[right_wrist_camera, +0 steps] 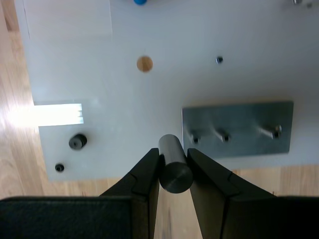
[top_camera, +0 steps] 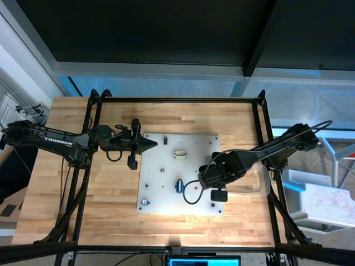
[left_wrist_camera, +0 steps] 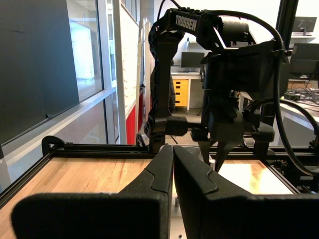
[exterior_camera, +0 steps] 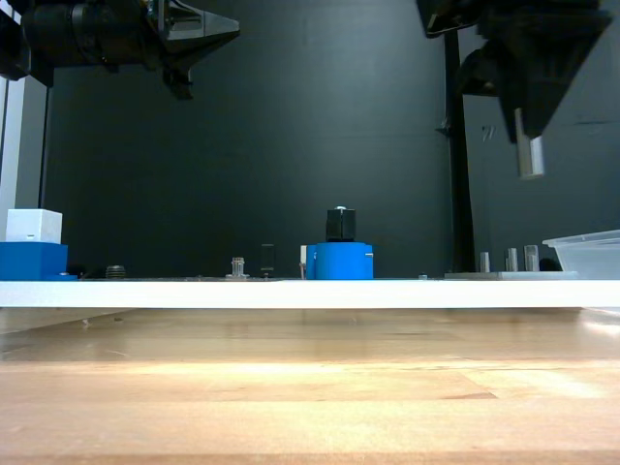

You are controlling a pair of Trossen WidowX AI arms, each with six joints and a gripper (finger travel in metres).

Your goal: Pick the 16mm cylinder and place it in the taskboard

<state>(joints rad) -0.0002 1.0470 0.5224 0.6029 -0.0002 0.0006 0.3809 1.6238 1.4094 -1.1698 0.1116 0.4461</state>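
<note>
Right pincer [right_wrist_camera: 173, 153] grips 16mm cylinder [right_wrist_camera: 175, 170] upright above taskboard [right_wrist_camera: 124, 99] (left pincer [left_wrist_camera: 173, 149] closed, aloft).

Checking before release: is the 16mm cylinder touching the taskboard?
Apart. The low view shows the 16mm cylinder, held in the right claw, well above the taskboard. The left claw, shut, hovers high at left.

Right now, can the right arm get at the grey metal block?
Probably yes: the right gripper, shut on the 16mm cylinder, hangs above the taskboard near the grey metal block, nothing between. The left gripper sits shut, high at the board's left edge.
</note>
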